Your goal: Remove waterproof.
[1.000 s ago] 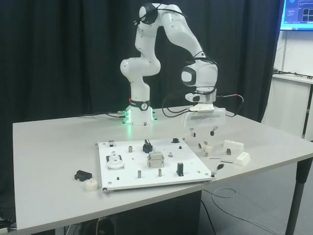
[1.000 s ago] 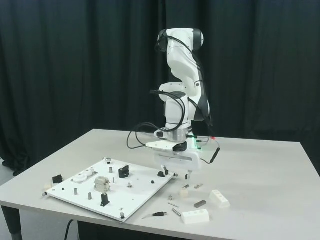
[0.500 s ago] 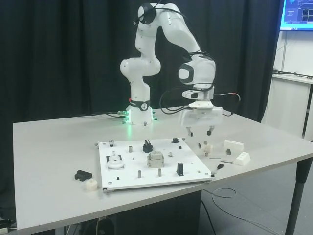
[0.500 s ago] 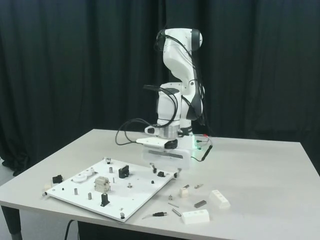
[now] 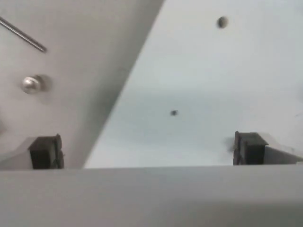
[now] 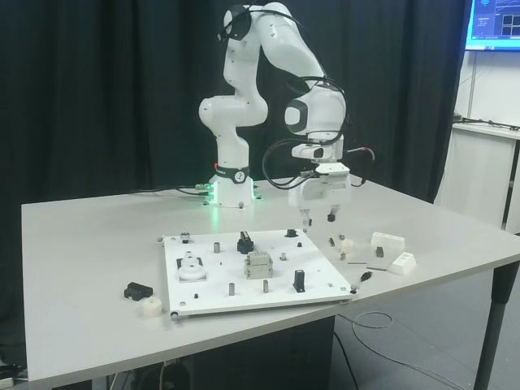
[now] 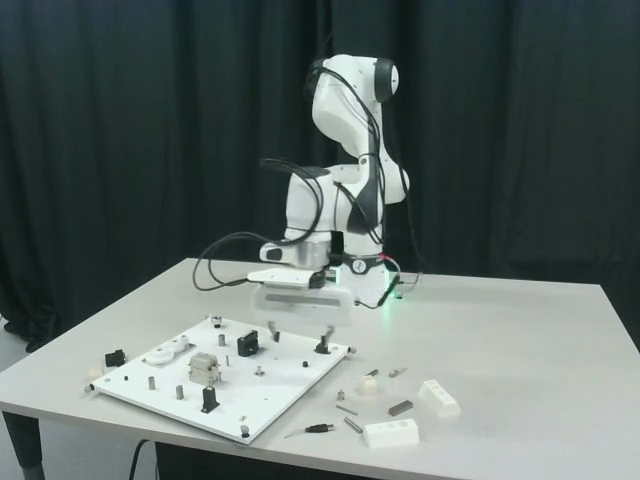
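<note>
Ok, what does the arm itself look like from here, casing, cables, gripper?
The arm is white with rounded joint housings and black bands at the joints. Black cables loop loose from the wrist. Its base glows green. The gripper has a wide white body and short black fingers.

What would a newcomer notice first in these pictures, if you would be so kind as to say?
First the white arm, bolted at the back of the grey table, bending forward and down before the black curtain. Its gripper hangs open above the far edge of the white board, holding nothing. Then the small parts standing on that board, and the white blocks and loose bits scattered on the table beside it.
</note>
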Robot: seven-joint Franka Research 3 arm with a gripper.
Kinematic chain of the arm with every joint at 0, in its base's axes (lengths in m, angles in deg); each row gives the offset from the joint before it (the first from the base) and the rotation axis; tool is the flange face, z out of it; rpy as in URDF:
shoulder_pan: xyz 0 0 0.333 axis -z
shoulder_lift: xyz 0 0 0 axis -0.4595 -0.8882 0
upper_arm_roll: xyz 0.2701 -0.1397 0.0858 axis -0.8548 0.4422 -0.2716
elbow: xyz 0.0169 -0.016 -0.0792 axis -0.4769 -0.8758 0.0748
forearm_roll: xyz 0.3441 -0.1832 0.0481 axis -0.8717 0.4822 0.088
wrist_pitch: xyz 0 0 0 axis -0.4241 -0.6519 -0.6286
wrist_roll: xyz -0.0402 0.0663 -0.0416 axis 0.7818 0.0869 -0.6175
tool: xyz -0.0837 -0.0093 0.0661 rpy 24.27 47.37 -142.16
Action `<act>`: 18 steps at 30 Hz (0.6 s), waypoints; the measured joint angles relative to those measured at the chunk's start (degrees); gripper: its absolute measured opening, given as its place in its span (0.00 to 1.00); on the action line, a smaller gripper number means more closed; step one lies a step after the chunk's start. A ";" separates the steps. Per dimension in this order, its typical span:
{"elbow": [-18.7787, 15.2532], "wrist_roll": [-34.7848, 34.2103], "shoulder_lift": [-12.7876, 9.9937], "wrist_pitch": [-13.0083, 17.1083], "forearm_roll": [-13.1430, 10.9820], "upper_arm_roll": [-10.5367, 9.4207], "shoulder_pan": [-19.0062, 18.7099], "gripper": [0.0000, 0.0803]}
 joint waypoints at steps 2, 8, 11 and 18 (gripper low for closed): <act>0.74 2.49 0.00 -0.81 -0.02 0.00 0.72 1.00; 3.41 9.33 0.00 -3.86 -0.02 0.00 2.76 1.00; 4.83 12.70 0.00 -5.51 -0.04 0.00 3.69 1.00; 8.52 22.45 -0.10 -9.93 -0.04 0.02 6.11 1.00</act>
